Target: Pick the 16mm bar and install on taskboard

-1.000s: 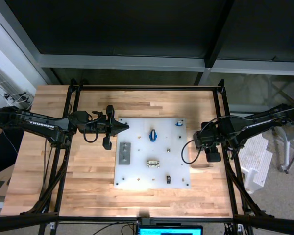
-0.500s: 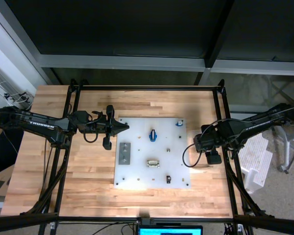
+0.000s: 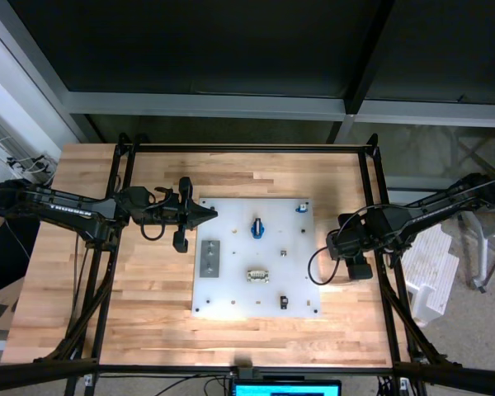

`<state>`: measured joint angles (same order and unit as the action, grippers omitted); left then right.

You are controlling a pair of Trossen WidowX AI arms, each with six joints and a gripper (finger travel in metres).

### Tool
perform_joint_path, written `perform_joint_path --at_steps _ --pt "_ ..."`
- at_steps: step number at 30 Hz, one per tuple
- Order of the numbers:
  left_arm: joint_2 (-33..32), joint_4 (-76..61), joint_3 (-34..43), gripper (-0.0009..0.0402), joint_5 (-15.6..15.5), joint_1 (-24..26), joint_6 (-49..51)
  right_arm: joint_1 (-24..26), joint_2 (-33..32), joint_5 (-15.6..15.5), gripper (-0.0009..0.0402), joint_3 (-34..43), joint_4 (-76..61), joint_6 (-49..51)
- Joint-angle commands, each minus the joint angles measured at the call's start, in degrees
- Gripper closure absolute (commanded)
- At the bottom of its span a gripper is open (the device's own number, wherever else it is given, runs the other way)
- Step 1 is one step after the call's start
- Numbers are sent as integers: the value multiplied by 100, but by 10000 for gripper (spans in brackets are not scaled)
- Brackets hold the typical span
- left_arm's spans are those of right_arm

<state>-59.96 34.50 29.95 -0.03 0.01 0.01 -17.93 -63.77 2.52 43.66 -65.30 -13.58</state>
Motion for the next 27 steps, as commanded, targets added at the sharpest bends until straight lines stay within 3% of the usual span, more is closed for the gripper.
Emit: perform_joint_path --at_steps 1,27 --pt "-2 0 0 393 2 0 0 -22 0 -2 180 -131 195 -101" --pt "-2 0 0 393 2 -2 0 -98 131 114 201 -986 1305 -568"
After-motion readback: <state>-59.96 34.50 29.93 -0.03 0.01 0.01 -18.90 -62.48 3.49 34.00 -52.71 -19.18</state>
